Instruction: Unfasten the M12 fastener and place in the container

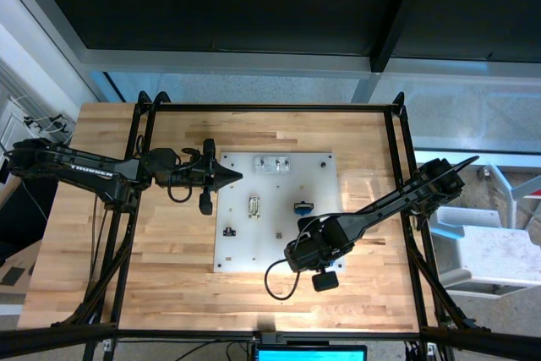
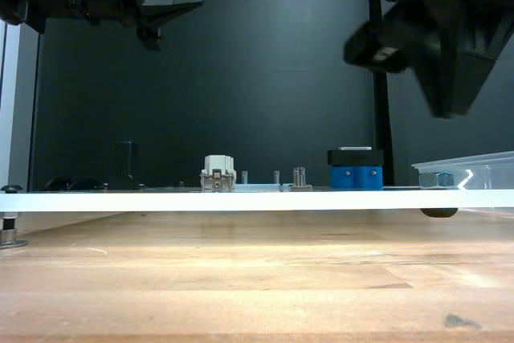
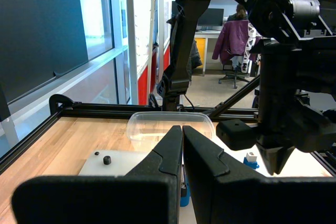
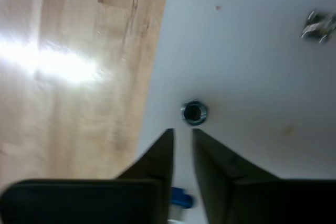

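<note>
The silver M12 nut (image 4: 193,113) sits on the white board (image 4: 252,51) near its near right edge, its centre dark. In the low view the nut (image 2: 438,178) is down at board level on its stud, with no ribs showing, in front of the clear container (image 2: 474,168). The high view shows the container (image 1: 369,185) on the wood right of the board, with no nut in it. My right gripper (image 4: 182,130) hangs just above and short of the nut, shut with nothing between its fingers; the low view shows the right gripper (image 2: 446,110) well above the board. My left gripper (image 1: 237,177) is shut and parked at the board's left edge.
A blue connector (image 2: 354,169) and a cream connector (image 2: 218,174) stand mid-board. A small black post (image 3: 107,159) stands at the board's far right corner. A black metal frame (image 1: 270,108) runs round the wooden table.
</note>
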Tool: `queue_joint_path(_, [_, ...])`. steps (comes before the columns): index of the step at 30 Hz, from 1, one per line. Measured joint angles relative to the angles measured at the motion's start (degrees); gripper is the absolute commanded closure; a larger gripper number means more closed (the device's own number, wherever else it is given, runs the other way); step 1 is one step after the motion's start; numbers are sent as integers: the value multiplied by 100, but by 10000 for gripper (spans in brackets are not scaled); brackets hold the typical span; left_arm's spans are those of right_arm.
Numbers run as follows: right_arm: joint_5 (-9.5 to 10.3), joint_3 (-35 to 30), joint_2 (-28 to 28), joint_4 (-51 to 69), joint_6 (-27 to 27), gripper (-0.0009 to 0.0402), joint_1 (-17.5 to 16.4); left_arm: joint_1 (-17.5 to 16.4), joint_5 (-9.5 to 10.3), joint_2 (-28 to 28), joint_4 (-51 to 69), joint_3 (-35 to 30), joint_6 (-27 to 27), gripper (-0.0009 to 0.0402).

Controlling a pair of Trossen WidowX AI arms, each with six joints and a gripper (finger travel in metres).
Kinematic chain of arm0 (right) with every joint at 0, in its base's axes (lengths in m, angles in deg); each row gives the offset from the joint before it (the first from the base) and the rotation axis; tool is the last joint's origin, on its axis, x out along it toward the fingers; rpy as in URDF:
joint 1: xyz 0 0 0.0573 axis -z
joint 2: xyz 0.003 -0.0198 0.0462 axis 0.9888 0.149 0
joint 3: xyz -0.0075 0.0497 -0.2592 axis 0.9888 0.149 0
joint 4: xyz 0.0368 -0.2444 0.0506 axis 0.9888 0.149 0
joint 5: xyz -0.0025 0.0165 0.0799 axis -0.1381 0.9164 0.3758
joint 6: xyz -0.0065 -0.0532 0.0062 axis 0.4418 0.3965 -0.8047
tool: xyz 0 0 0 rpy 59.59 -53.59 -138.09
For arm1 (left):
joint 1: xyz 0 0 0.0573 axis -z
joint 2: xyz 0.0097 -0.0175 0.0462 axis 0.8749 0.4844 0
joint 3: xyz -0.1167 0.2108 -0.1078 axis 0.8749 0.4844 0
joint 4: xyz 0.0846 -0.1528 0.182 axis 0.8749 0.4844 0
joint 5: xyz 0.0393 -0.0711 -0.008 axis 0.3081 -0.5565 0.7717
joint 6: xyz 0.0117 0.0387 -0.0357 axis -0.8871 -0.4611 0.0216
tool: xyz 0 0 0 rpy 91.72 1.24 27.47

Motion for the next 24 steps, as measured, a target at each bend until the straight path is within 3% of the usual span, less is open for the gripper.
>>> queue_joint_path(4, [111, 179, -2, -345, -470, 395, -11, 0, 0, 0, 0, 2, 0, 393])
queue_joint_path(16, [105, 828, 0, -964, -470, 393, -15, 0, 0, 2, 0, 2, 0, 393])
queue_joint_path(24, [96, 894, 0, -1064, -452, 393, -15, 0, 0, 2, 0, 0, 2, 393])
